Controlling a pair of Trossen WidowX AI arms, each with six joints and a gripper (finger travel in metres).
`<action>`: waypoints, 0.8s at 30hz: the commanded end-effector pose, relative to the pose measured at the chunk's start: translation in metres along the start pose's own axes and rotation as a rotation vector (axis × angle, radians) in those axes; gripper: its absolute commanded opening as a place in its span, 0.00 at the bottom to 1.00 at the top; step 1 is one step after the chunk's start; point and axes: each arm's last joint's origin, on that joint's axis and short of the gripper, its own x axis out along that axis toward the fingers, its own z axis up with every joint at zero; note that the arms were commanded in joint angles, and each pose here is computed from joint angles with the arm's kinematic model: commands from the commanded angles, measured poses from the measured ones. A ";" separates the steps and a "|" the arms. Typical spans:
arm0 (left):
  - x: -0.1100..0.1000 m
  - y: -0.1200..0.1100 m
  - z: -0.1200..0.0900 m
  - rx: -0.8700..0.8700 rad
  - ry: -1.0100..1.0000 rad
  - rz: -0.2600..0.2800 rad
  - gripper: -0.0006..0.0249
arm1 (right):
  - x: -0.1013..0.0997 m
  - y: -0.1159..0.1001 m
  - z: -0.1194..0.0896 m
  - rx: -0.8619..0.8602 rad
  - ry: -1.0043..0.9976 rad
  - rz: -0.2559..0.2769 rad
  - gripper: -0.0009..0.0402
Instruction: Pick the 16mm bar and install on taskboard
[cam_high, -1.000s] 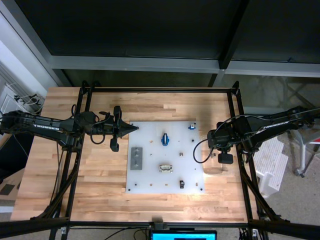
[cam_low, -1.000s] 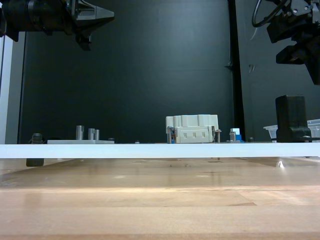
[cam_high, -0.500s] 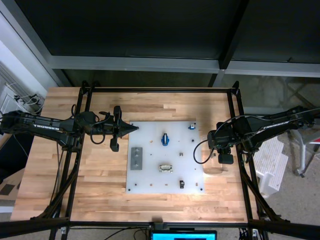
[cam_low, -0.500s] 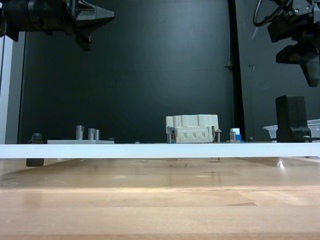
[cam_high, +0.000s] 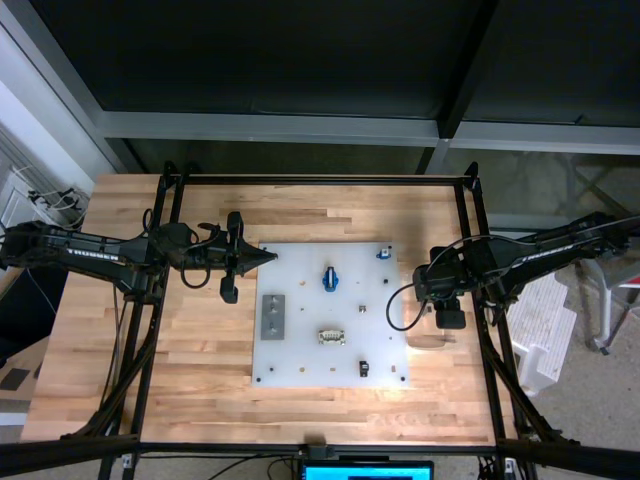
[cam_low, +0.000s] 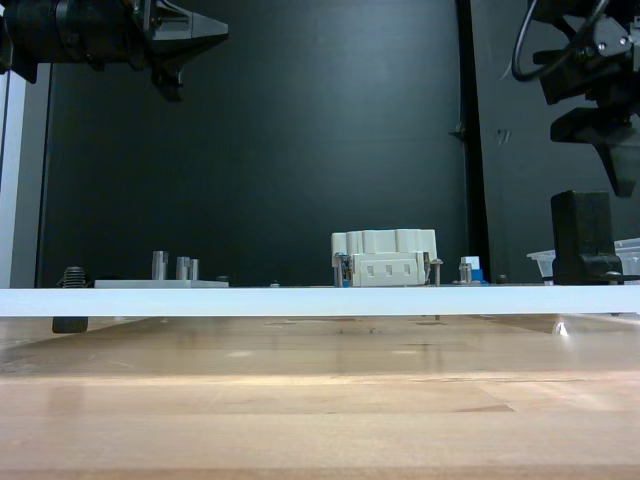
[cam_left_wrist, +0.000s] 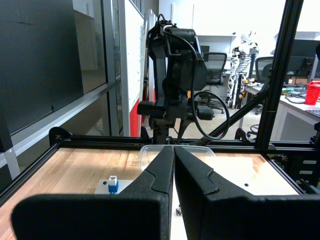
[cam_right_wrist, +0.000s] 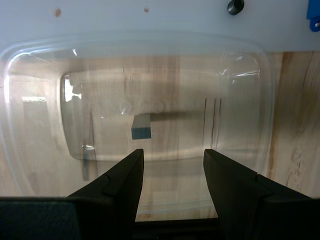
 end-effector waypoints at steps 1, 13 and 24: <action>0.000 0.000 0.000 0.000 0.000 0.000 0.02 | 0.004 0.000 -0.001 0.000 0.011 -0.002 0.42; 0.000 0.000 0.000 0.000 0.000 0.000 0.02 | 0.021 0.001 -0.003 -0.007 -0.004 0.001 0.42; 0.000 0.000 0.000 0.000 0.000 0.000 0.03 | 0.034 0.003 -0.005 -0.008 -0.012 0.005 0.42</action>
